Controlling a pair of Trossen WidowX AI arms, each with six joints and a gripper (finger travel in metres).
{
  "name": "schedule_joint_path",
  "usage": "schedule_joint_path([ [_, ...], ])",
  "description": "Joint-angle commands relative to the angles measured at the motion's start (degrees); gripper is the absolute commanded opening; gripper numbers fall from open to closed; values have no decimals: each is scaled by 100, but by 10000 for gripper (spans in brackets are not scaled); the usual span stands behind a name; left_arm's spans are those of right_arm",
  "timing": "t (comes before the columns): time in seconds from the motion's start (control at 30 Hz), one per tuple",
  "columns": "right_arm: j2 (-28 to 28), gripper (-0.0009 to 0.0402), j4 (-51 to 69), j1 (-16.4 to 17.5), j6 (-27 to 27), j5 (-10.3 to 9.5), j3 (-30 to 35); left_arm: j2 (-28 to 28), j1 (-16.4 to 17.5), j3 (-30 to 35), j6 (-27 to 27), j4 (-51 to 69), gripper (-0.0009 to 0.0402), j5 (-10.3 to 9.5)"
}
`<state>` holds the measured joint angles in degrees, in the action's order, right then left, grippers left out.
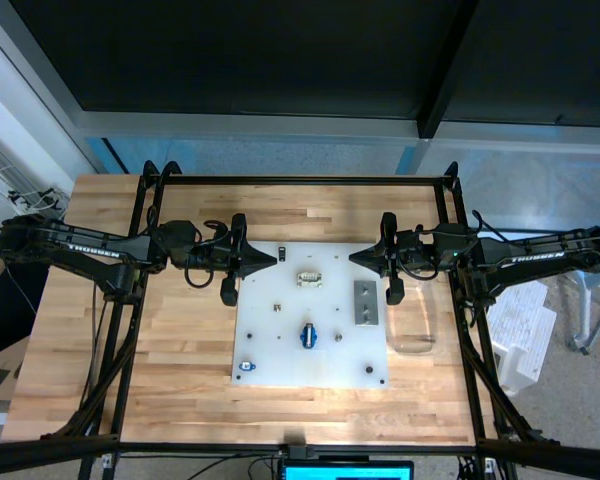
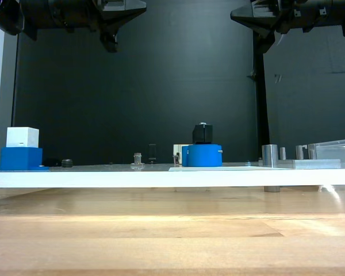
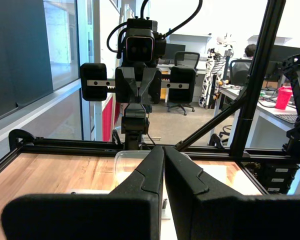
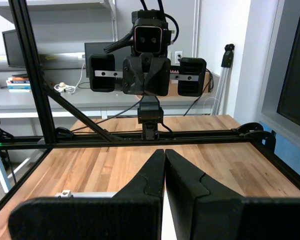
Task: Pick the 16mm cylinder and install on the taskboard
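High view: left gripper [image 1: 276, 258] hangs over the 11 o'clock corner of the flat white rectangular taskboard [image 1: 280, 345]; right gripper [image 1: 352, 258] hangs over its 1 o'clock corner; the tiny silver-grey metal 16mm cylinder [image 1: 339, 337] appears to stand on the board, just at 3 o'clock of the blue round fitting [image 1: 307, 335]. Low view: the cylinder stands upright; both grippers are well above the board. Wrist views: both jaws are pressed together, holding nothing.

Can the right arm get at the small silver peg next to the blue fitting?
Probably yes. The right hand, shut, hovers over the taskboard beyond the peg; nothing covers it. The left hand, shut, hovers opposite.
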<state>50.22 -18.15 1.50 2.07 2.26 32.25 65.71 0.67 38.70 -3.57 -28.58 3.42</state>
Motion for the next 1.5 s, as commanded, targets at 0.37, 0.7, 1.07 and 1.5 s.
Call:
schedule_joint_path([
  [0.37,13,0,114,-2,2,26,199,2,2,2,0,0,0,2],
  [0.7,13,0,164,0,2,24,199,0,0,2,0,0,0,2],
  [1.07,13,0,164,2,2,22,199,0,0,2,0,0,0,2],
  [1.5,13,0,164,2,2,24,199,2,0,2,0,0,0,2],
])
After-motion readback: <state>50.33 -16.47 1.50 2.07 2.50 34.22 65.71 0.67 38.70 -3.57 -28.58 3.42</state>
